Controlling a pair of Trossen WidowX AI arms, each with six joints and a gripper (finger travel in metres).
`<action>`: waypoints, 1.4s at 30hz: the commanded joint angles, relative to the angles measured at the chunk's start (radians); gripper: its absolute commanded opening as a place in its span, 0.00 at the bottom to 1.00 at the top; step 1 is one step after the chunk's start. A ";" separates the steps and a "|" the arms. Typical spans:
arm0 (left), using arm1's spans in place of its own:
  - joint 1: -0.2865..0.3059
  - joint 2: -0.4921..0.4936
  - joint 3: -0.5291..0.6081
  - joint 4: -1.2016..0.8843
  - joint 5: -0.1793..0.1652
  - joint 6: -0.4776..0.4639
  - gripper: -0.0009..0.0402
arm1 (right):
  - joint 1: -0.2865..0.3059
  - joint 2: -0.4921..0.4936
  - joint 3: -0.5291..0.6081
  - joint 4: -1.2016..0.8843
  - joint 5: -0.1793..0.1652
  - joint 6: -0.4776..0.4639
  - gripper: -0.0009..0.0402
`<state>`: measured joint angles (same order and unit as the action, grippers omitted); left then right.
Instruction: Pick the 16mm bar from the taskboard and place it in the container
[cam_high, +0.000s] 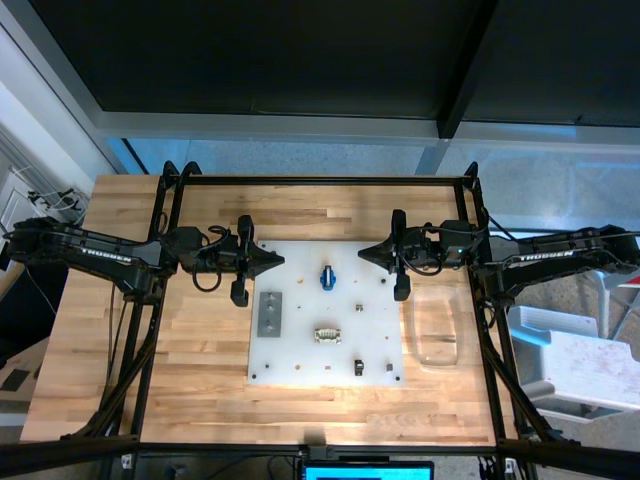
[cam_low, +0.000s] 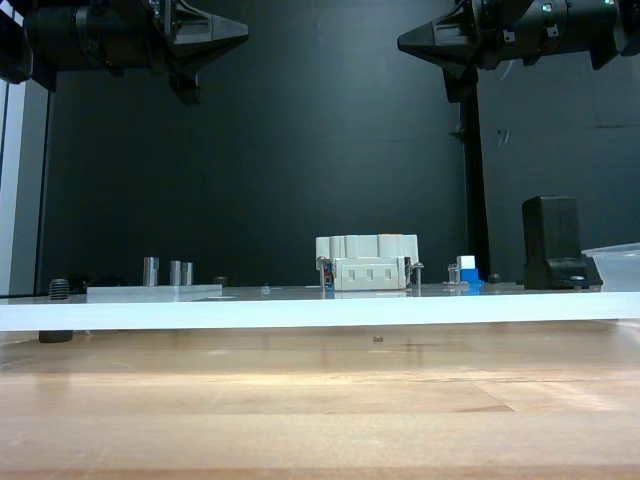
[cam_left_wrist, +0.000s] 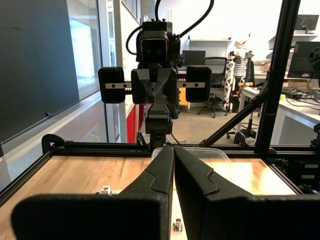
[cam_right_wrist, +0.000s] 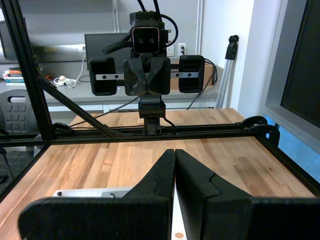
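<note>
high view: 16mm bar (cam_high: 387, 368) sits on taskboard (cam_high: 300, 345) at near right corner, just beside black piece (cam_high: 359, 365); container (cam_high: 437, 330) lies off taskboard's right edge. low view alone: both grippers hang well above taskboard. wrist views: left gripper (cam_left_wrist: 173, 150) and right gripper (cam_right_wrist: 175, 152) both have fingers pressed together, empty.

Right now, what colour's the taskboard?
White taskboard, best in high view; left gripper, right gripper shut above it.

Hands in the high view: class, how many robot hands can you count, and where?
2. The left hand, shut, hovers by the taskboard's far-left corner; the right hand, shut, hovers by its far-right corner.
</note>
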<state>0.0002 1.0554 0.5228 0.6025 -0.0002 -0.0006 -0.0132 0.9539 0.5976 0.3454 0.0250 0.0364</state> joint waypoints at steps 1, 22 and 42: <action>0.000 0.000 0.000 0.000 0.000 0.000 0.02 | 0.001 0.000 0.000 0.086 0.000 -0.001 0.02; 0.000 0.000 0.000 0.000 0.000 0.000 0.02 | 0.004 0.004 0.043 -0.090 0.013 0.022 0.02; 0.000 0.000 0.000 0.000 0.000 0.000 0.02 | 0.040 0.125 0.312 -0.718 0.008 0.114 0.02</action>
<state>-0.0002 1.0557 0.5224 0.6025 -0.0006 -0.0002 0.0250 1.0660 0.8883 -0.3367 0.0330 0.1490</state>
